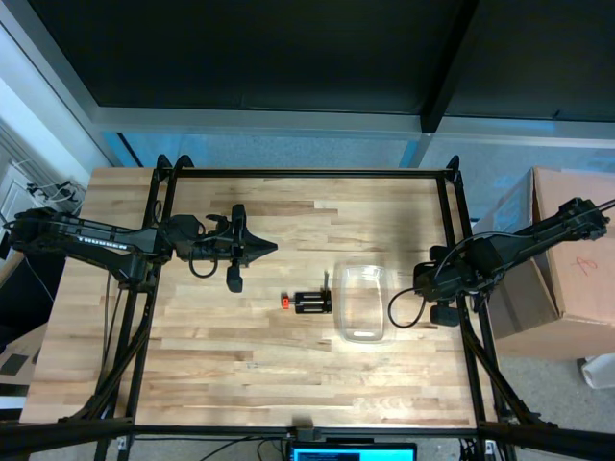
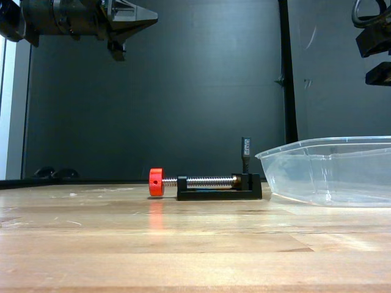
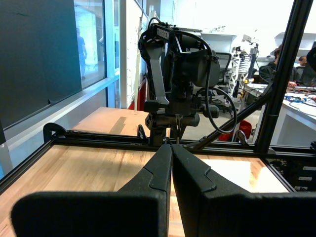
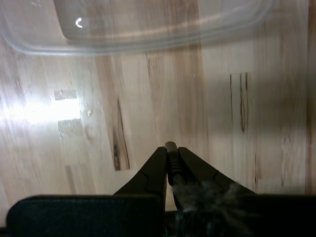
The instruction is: Remove the USB-C connector from the USB-C receptacle and place in the container
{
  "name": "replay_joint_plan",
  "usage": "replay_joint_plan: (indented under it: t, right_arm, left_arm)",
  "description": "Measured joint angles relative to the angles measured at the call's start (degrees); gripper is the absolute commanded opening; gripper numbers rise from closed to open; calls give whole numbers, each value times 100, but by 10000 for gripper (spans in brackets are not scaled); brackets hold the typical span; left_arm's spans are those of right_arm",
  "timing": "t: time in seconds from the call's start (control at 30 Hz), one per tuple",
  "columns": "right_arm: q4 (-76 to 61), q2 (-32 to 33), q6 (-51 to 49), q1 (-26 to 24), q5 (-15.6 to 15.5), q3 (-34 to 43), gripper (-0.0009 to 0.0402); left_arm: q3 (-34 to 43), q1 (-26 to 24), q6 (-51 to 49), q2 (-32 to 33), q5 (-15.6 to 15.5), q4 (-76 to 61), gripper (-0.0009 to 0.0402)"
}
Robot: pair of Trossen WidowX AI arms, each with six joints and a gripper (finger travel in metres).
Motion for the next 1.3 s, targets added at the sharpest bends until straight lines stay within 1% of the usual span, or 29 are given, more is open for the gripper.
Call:
replay_joint_plan:
  t: [0.2,0.37,0.43,0.5,0.57,0.63,0.9,1.0,1.13,1.3]
  right_arm:
    - [619,136,-4,-2,31,-374,0]
    - [984,264,-2,-2,-26,-820,0]
    - [1069,264,7,-2,-114,-935,0]
    - [1141,264,44,-2,-127,-981,6]
    - [1185,267,61,-2,-127,-1023,21]
    - [1281,267,63,-2,-118,-1071,45]
    - [1338,267,153,-2,-114,-1252,167]
    - [1338,267,157,-2,-127,-1252,205]
    - [1335,267,212,-2,-166,-1220,241]
    - [1259,267,343,-2,-175,-1167,260]
  left_arm:
    - [-2,0,2,0,0,0,0]
    - [-2,0,2,2,0,0,0]
    - [-2,0,0,0,0,2,0]
    - [-2,0,2,0,0,0,0]
    - [-2,0,0,0,0,2,0]
    - [-2,0,2,0,0,0,0]
    - [-2,0,0,0,0,0,0]
    - [0,0,2,0,0,0,0]
    - [0,0,0,0,0,2,0]
    - [-2,0,0,0,0,0,0]
